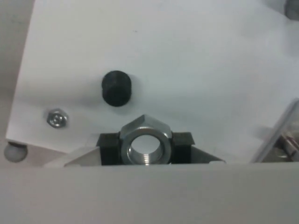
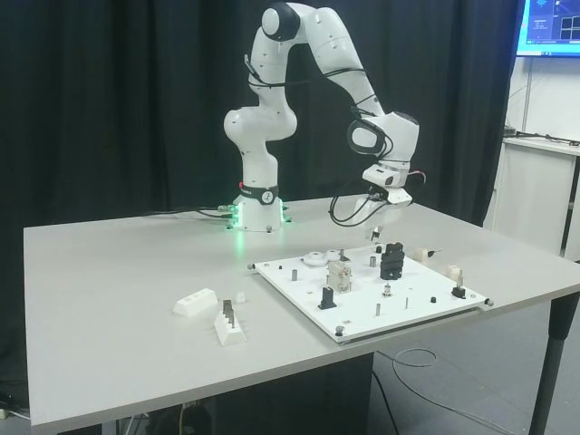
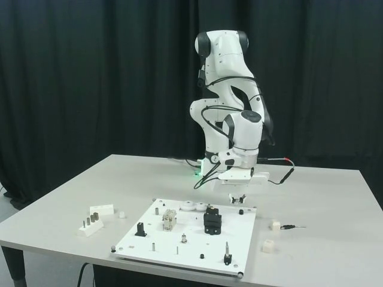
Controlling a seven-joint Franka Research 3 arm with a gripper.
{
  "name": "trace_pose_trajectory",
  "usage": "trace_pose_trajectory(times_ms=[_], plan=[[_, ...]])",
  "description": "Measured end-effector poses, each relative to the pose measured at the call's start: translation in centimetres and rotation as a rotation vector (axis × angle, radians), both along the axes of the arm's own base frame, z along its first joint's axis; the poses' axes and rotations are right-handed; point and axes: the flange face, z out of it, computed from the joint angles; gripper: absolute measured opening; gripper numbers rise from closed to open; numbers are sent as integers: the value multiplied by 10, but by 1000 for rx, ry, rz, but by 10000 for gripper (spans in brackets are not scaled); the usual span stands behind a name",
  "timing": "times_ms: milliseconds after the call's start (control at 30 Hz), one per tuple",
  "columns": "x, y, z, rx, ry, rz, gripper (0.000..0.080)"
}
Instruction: Insert bolt 4.
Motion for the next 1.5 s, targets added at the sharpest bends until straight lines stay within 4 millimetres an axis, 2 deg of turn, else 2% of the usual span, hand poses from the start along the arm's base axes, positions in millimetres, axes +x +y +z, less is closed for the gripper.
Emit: trace_pose_trajectory(times_ms=[500, 800, 967, 1500], plan=[[7, -9, 13, 24, -8, -58, 224], [12, -12, 27, 49, -6, -81, 224], [18, -13, 37, 87, -4, -153, 224], [26, -5, 54, 123, -3, -184, 224]])
